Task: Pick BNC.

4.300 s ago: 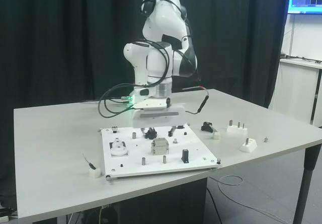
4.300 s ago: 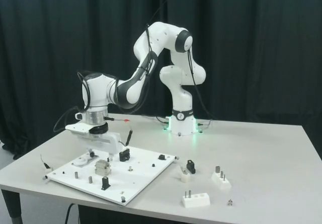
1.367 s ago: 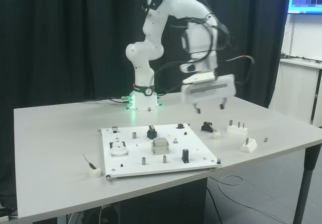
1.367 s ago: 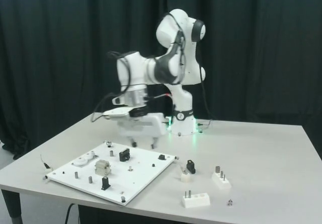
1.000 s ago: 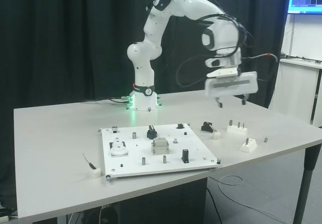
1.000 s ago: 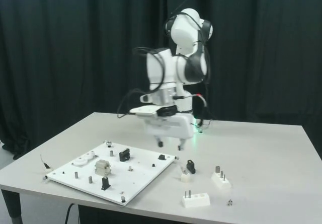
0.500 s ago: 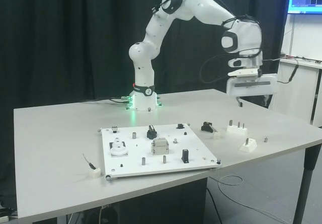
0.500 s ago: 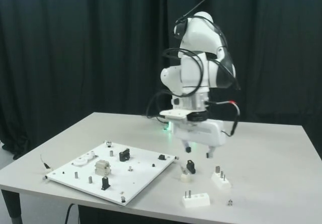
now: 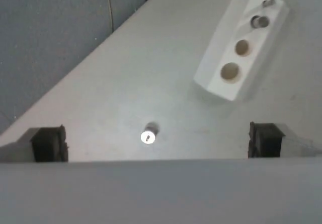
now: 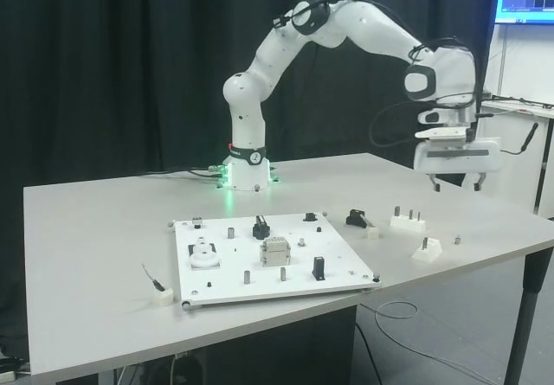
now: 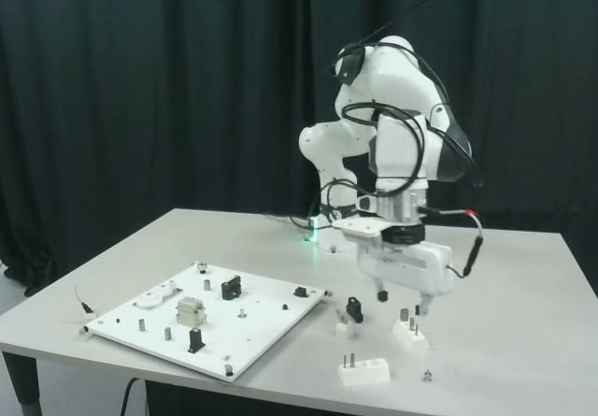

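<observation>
My gripper [image 10: 454,182] hangs open and empty above the right part of the grey table [image 10: 95,229], well off its surface. The second room view puts the gripper [image 11: 399,302] just over a white pin block [image 11: 408,332]. In the wrist view both black fingertips [image 9: 49,143] stand wide apart, and a small round metal part [image 9: 147,136] stands alone on the table below the gap between them. The same small metal part [image 10: 457,240] [image 11: 427,375] sits near the table's right front edge. A black connector [image 10: 355,218] [image 11: 353,308] lies beside the white board.
A long white block [image 9: 240,44] [image 11: 364,371] [image 10: 426,248] with two holes and two pins lies close to the small part. The white board [image 10: 268,268] with several fittings covers the table's left front. A small white piece with a wire [image 10: 160,294] lies left of it.
The arm has swung from over the white board across to the right side of the table. The gripper has stayed open and empty.
</observation>
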Motion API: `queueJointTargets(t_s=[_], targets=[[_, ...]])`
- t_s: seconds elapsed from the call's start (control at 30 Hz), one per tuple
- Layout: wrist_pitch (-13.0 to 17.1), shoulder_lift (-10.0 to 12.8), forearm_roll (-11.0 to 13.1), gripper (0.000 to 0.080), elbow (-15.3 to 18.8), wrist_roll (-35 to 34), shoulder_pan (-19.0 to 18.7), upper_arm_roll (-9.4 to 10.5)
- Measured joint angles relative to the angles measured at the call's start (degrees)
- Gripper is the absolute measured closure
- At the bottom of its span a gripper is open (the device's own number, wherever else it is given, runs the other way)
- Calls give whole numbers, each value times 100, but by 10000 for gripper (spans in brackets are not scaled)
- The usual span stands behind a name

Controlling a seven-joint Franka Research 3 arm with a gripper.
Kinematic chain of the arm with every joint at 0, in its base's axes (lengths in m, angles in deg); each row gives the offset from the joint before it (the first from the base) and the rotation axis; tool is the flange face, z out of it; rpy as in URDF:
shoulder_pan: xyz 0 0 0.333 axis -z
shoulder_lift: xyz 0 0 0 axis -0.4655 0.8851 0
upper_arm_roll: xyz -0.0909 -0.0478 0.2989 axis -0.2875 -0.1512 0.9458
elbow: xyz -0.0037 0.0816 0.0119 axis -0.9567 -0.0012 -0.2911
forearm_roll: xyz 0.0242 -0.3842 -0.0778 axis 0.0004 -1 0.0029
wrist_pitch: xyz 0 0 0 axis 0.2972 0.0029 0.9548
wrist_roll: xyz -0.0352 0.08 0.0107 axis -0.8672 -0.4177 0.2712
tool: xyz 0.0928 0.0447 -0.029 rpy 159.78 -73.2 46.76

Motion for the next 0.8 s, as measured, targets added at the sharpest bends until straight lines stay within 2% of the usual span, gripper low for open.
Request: queueJointTargets(t_s=[0.33,0.8], targets=[[-24,410,7,3,-330,-309,-97,4],[-1,893,23,3,-542,-467,-130,98]])
